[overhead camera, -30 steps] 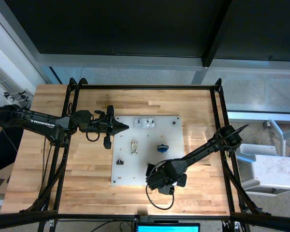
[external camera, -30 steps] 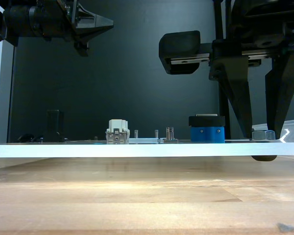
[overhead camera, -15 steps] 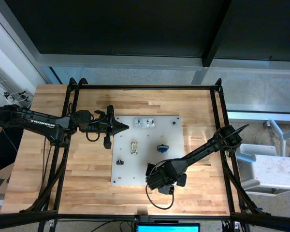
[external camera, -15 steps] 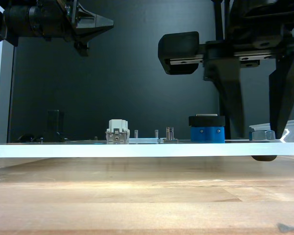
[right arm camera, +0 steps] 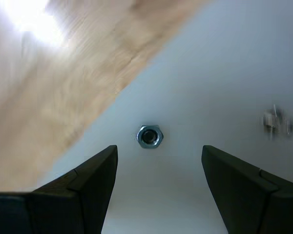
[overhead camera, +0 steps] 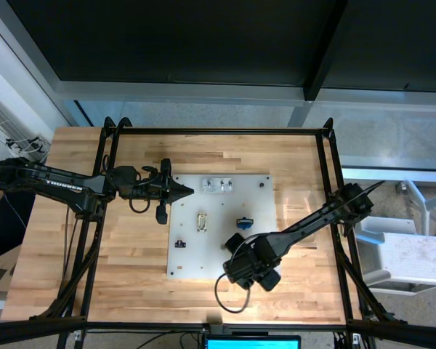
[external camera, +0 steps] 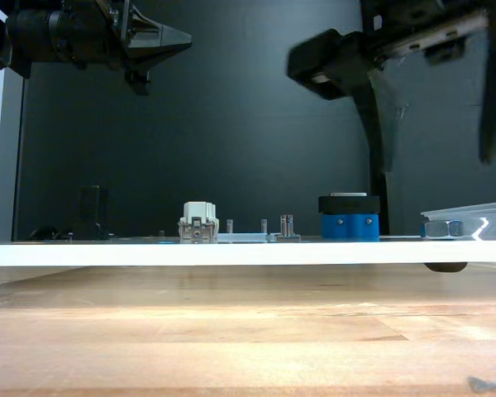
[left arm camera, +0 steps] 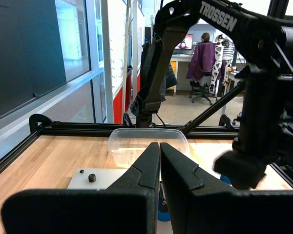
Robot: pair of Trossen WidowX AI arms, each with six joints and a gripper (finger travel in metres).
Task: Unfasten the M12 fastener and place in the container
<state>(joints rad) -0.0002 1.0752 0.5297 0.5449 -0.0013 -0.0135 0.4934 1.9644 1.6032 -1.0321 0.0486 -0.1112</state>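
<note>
The silver M12 nut [right arm camera: 149, 136] lies flat on the white board [overhead camera: 218, 251] with a dark centre, on its stud, whose ribs are hidden. In the low view the nut [external camera: 443, 227] sits at board level in front of the clear container [external camera: 479, 217]. My right gripper [right arm camera: 158, 151] hangs open well above the nut, one finger to each side, touching nothing. From above, the right gripper [overhead camera: 243, 263] covers the nut. The container [left arm camera: 148, 141] holds nothing I can see. My left gripper [overhead camera: 183, 191] hovers shut over the board's far left edge, with nothing in it.
A blue block [external camera: 348, 217], a grey connector [external camera: 197, 223] and a silver post [external camera: 286, 225] stand mid-board. A black post [overhead camera: 261, 184] stands at the board's far right corner. Black frame rails border the table.
The right gripper has risen from board level, where its fingers flanked the nut, to well above it. The nut stays in place. The left arm has not moved.
</note>
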